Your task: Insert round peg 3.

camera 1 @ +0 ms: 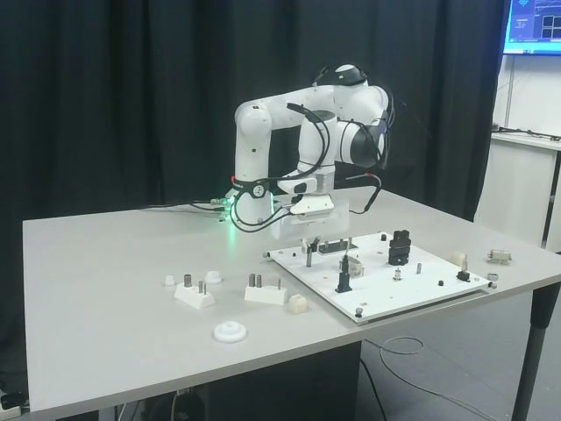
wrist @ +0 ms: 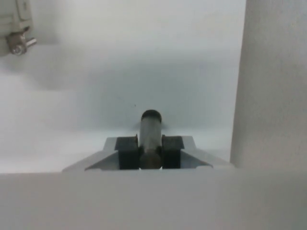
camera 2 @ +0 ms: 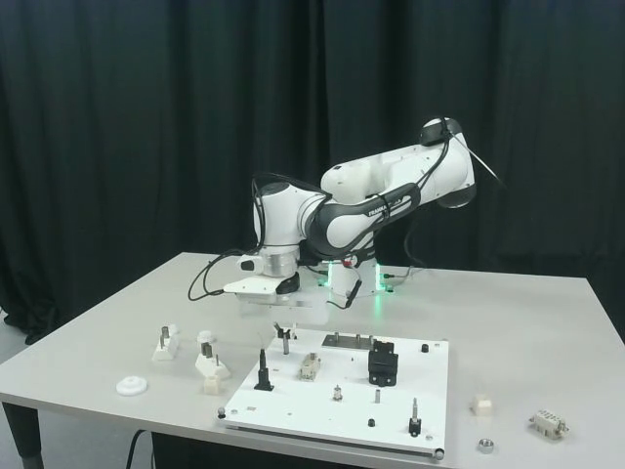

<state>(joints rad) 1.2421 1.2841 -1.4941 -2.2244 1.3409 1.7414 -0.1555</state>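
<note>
Gripper [wrist: 150, 158] found clamped on round peg [wrist: 150, 134], black finger pads [wrist: 126, 152] pressed against both sides of the shaft. Peg long axis ran along the fingers, pointing down and out past the fingertips, free end dark and unobstructed. In both room views, peg [camera 1: 308, 254] hung upright, its tip just over the rear left part of the white board [camera 1: 386, 303], near the edge facing the arm base. Board lay on the grey table [camera 1: 105, 263]. Target hole not discernible beneath the tip; only plain white surface visible in the wrist view. Judged: insertion not yet begun. Next move turned on vertical alignment of peg axis with hole, then straight descent. Risk noted: slight tilt could jam the tip on the rim.
</note>
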